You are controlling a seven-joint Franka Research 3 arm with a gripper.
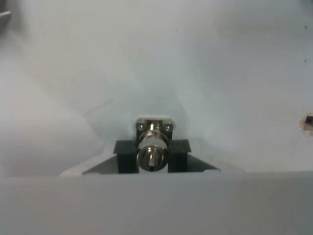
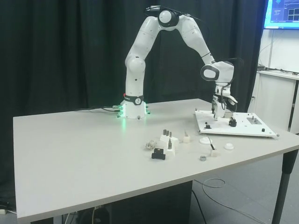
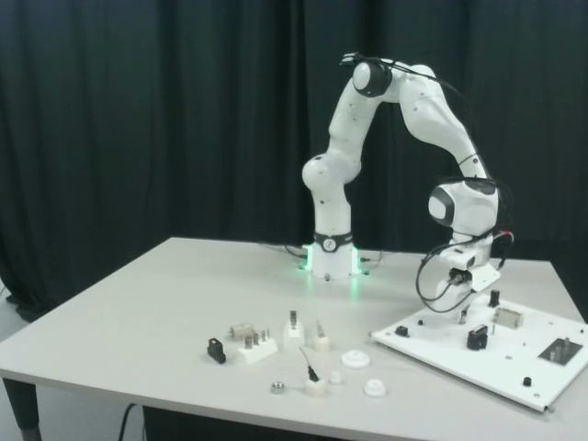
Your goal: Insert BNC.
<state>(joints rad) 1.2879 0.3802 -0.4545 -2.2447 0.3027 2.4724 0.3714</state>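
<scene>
Arm bent over the white board (image 2: 243,127) at the far end of the surface (image 2: 84,144). Tool (image 2: 217,113) hangs low over the board's near corner, pointing down. Wrist view: BNC connector (image 1: 152,149) between two black pads (image 1: 126,155), shut on it; its long axis runs along the line of sight, so apparently vertical, tip down toward the board. Loose small parts (image 3: 276,349) lie mid-surface, well apart from the board.

We see a grey table (image 2: 84,144) carrying the white board (image 2: 243,128), small loose parts (image 2: 166,142) and the arm's base (image 2: 133,109).
</scene>
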